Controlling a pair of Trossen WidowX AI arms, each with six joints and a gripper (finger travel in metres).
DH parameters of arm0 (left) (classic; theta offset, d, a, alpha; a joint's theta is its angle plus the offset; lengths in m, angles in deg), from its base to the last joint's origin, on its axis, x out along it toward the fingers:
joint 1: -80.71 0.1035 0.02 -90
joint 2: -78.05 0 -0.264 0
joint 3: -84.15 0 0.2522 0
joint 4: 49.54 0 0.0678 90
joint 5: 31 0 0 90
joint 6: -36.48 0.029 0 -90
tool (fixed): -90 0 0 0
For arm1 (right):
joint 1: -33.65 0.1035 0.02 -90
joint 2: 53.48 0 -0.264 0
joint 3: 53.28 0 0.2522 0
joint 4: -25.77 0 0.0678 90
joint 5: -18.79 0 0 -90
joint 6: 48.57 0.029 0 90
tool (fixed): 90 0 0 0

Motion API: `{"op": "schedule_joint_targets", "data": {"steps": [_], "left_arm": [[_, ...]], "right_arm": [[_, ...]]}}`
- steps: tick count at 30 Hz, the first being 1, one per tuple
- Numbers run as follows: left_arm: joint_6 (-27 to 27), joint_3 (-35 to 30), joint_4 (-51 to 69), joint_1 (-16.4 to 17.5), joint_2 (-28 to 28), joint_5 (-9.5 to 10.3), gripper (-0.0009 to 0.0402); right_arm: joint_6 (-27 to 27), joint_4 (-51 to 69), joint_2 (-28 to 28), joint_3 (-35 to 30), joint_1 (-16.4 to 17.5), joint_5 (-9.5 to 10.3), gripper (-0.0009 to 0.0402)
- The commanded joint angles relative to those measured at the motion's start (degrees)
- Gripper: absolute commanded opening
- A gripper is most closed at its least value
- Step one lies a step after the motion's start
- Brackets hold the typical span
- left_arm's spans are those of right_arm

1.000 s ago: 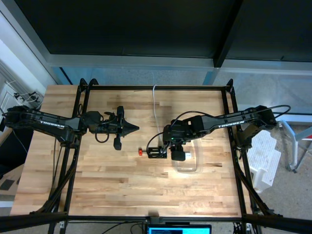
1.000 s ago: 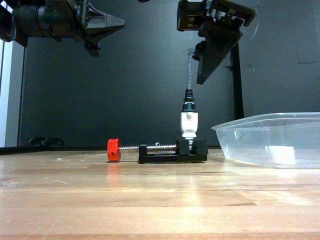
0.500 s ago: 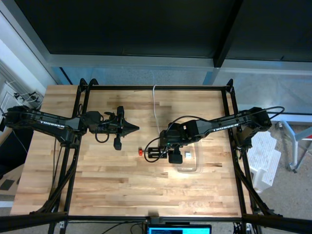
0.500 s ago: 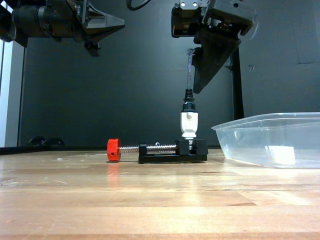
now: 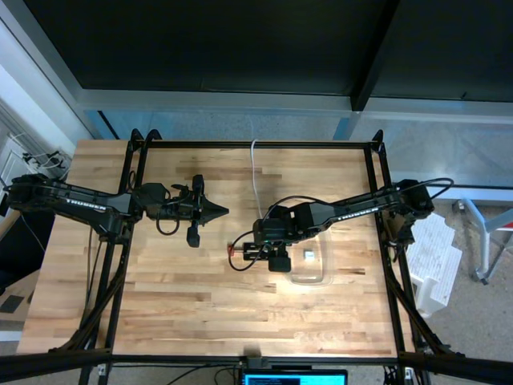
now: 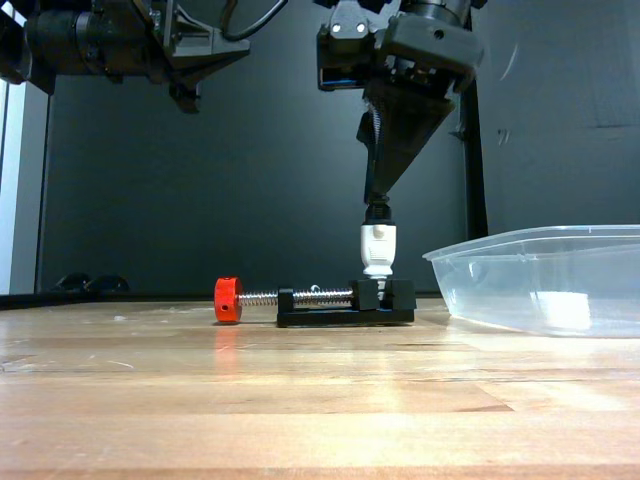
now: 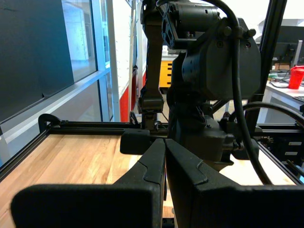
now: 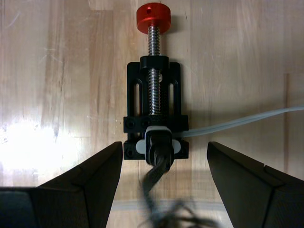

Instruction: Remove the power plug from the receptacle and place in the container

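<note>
The right gripper (image 6: 377, 190) is hanging right above the power plug (image 8: 159, 148), jaws spread; the container (image 6: 540, 285) is standing just beside, the left gripper (image 5: 218, 211) hovering well apart.

Table (image 6: 300, 400): pale wood in lengthwise strips, tones varying from blond to tan, with a bright glare patch.
Receptacle (image 8: 153, 114): black block with a white socket piece; red knob (image 8: 154, 16) on a silver threaded screw (image 8: 152, 38).
Power plug (image 6: 378, 212): black, as is its cord stub.
Cable (image 8: 237, 124): white.
Container (image 6: 540, 280): clear, colourless plastic with white highlights.
Cube (image 5: 309, 255) inside the container: white-grey.
Left gripper (image 5: 224, 212), held over the table's left half: plain black.
Right gripper (image 6: 377, 190), directly above the plug: plain black.
Table frame (image 5: 256, 145): black.
</note>
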Motion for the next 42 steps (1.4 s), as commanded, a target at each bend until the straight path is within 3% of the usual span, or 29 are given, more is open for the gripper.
{"op": "schedule_joint_targets", "data": {"steps": [1, 18, 32, 40, 42], "left_arm": [[0.0, 0.0, 0.0, 0.0, 0.0, -0.02, 0.0], [0.0, 0.0, 0.0, 0.0, 0.0, -0.02, 0.0], [0.0, 0.0, 0.0, 0.0, 0.0, -0.02, 0.0], [0.0, 0.0, 0.0, 0.0, 0.0, -0.02, 0.0], [0.0, 0.0, 0.0, 0.0, 0.0, -0.02, 0.0]], "right_arm": [[-0.1, 0.0, 0.2, 0.3, 0.0, 0.22, 0.0242], [-0.1, -2.9, 0.2, 2.3, 0.0, -0.22, 0.0198], [0.0, -3.0, 0.2, 2.3, 0.0, -0.22, 0.0084], [0.1, -3.1, 0.2, 2.3, 0.0, -0.2, -0.0001], [0.1, -3.1, 0.2, 2.3, 0.0, -0.22, 0.0003]]}}
